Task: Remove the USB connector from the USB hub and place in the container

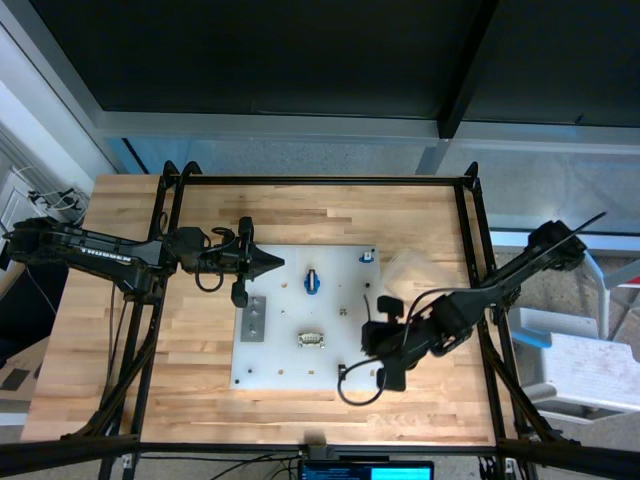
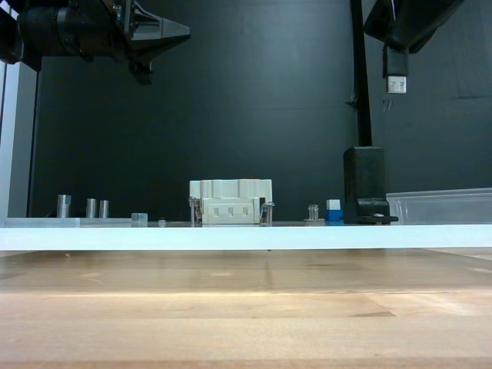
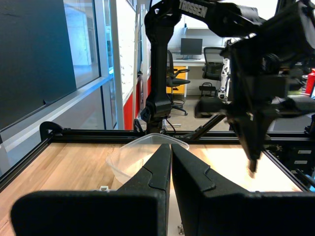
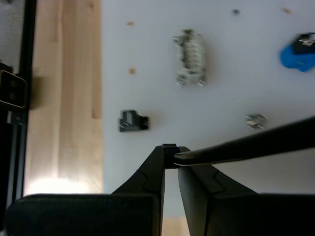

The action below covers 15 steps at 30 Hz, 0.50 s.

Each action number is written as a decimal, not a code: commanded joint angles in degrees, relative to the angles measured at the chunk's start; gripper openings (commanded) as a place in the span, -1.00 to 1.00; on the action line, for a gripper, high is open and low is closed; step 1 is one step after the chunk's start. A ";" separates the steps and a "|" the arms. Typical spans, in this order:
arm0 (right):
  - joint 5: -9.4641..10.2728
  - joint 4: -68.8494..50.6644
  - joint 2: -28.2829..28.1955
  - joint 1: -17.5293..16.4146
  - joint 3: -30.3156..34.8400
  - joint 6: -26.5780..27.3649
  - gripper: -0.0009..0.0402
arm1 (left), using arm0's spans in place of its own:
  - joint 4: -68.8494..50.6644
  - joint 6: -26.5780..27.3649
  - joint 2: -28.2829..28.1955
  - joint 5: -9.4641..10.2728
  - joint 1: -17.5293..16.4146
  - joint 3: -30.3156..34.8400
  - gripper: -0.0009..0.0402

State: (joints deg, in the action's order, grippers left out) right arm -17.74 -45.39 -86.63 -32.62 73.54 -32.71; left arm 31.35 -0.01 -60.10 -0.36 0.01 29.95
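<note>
USB connector (image 2: 396,77), out of the hub (image 4: 133,120), hangs upright and plug-down in my right tool (image 4: 171,156). The tool's fingers are pinched tight on its black body, high over the white board (image 1: 290,345), and the cable tail trails off sideways. The container (image 1: 410,268) sits by the board's far right corner, farther from the near edge than my tool and well below it. I judge the carry runs away and slightly right, then down. My left tool (image 1: 272,262), fingers together and empty, hangs at the board's left edge, much the farther of the two.
</note>
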 commanded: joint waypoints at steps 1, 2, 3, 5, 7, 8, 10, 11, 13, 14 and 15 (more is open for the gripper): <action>-0.07 -3.32 2.89 1.16 -0.92 0.00 -0.96 | 0.02 0.00 -0.02 0.00 0.00 0.00 -0.95; -0.07 -4.20 3.85 1.51 -1.22 0.09 -0.96 | 0.02 0.00 -0.02 -0.02 -0.02 0.00 -0.95; -0.07 -4.94 4.94 1.95 -1.68 0.15 -0.96 | 0.00 0.00 -0.02 0.00 0.00 0.00 -0.95; -0.07 -5.33 7.21 2.84 -3.28 0.63 -0.96 | 0.00 0.00 -0.02 0.00 0.00 0.00 -0.95; -0.07 -5.51 9.57 3.93 -5.09 1.90 -0.96 | 0.00 0.00 -0.02 0.00 0.00 0.00 -0.95; -0.11 -5.70 10.58 4.44 -5.92 2.36 -0.96 | 0.02 0.00 -0.02 -0.02 0.00 0.00 -0.95; -0.07 -6.10 12.81 5.66 -7.65 3.26 -0.96 | 0.02 0.00 -0.02 -0.02 -0.02 0.00 -0.95; -0.07 -6.34 13.94 6.21 -8.66 3.32 -0.96 | 0.00 0.00 -0.02 0.00 0.00 0.00 -0.95; -0.04 -7.23 16.06 7.39 -10.29 3.69 -0.96 | 0.02 0.00 -0.02 -0.02 0.00 0.00 -0.95; -0.04 -7.87 17.07 7.87 -11.08 3.72 -0.96 | 0.02 0.00 -0.02 0.00 -0.02 0.00 -0.95; -0.04 -8.37 18.12 8.37 -11.87 3.74 -0.96 | 0.02 0.00 -0.02 0.00 0.00 0.00 -0.95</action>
State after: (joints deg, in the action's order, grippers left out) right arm -17.78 -53.10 -69.65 -24.84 62.61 -29.02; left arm 31.35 0.01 -60.10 -0.36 0.01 29.95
